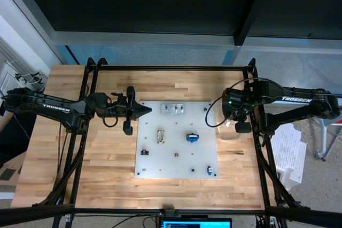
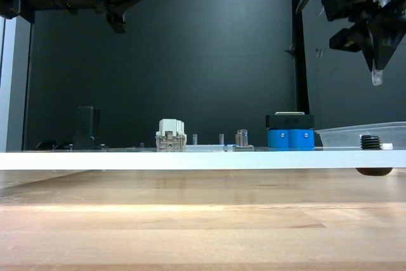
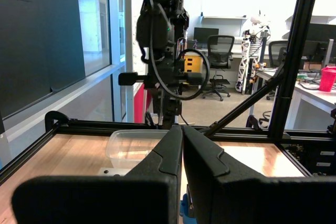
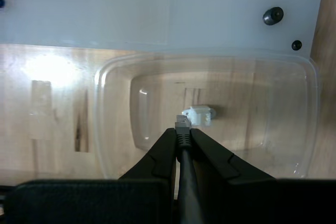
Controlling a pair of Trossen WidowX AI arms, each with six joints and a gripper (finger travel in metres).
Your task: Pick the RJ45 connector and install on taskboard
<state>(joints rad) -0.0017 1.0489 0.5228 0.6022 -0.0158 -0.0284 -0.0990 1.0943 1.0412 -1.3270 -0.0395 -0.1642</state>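
Two TROSSEN arms [image 1: 299, 100]: right tool [image 4: 181, 132] pinches RJ45 connector [image 4: 182, 123], left tool [image 1: 144, 109] aloft.

Black left gripper [image 1: 148, 110] and right gripper [image 2: 377, 69]; white TROSSEN lettering [image 1: 296, 99]; looped cables [image 3: 208, 72]

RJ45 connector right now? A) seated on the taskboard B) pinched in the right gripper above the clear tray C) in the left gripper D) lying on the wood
B: the low view shows the RJ45 connector at the tips of the shut right gripper, raised over the clear tray. The left gripper hangs shut and empty at the left edge of the taskboard.
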